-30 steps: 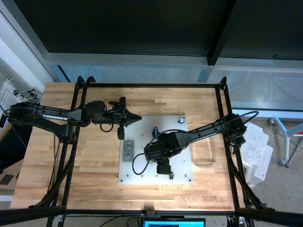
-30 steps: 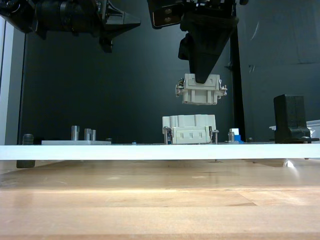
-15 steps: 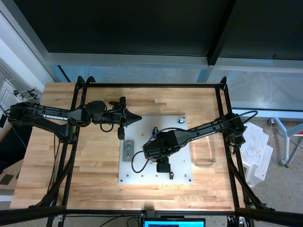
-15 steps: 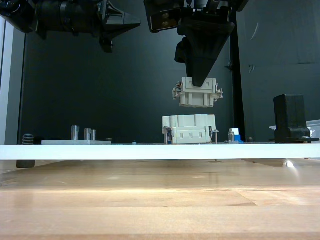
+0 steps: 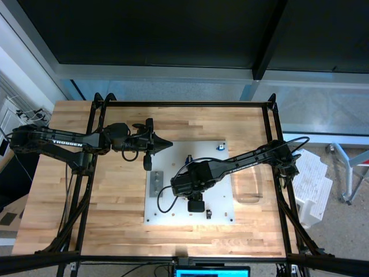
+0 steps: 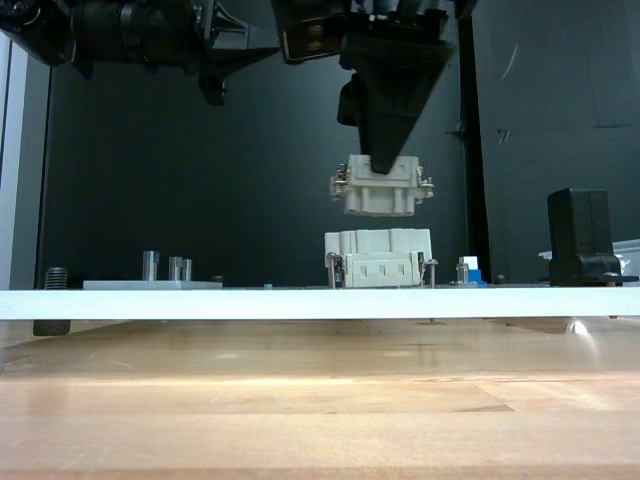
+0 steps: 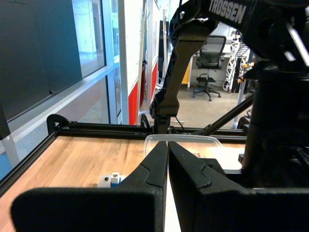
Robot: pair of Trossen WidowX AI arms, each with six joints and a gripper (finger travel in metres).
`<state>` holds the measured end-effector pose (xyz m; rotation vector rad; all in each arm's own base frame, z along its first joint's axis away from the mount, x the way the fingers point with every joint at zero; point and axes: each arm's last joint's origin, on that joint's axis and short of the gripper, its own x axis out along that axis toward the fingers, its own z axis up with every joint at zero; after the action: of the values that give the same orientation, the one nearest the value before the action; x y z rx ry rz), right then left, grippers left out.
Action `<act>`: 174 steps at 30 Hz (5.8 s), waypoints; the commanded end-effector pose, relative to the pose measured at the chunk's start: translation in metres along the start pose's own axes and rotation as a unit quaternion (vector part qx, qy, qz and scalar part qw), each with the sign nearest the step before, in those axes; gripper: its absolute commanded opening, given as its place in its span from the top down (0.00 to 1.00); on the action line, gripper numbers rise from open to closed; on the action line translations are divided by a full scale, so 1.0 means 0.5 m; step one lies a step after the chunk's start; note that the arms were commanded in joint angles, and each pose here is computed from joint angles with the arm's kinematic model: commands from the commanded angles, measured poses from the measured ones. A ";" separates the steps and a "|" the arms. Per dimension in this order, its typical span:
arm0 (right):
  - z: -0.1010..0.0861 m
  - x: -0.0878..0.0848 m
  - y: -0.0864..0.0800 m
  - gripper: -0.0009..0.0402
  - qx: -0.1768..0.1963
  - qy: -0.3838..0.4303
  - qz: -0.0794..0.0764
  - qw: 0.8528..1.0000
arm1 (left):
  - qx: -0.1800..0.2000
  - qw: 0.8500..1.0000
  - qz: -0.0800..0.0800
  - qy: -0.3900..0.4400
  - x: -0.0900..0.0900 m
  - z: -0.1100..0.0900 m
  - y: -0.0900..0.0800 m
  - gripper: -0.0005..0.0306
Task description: Pick the HAN10E connector and install on the hub
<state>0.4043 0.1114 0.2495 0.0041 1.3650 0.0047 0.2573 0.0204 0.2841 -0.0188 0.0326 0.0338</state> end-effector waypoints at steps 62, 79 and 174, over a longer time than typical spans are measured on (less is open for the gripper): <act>0.016 0.010 0.015 0.80 0.001 0.014 0.005 1.000 | 0.000 1.000 0.000 -0.002 0.000 0.001 0.000 0.98; 0.014 0.005 0.016 0.32 0.002 0.014 0.009 1.000 | 0.000 1.000 0.000 -0.002 0.000 0.001 0.000 0.98; -0.025 0.115 0.197 0.48 0.327 0.025 -0.003 0.945 | 0.000 1.000 0.000 -0.002 0.000 0.001 0.000 0.98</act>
<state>0.4041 0.2101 0.1920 0.5640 1.3587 -0.4558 0.2572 0.0204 0.2846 -0.0182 0.0288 0.0338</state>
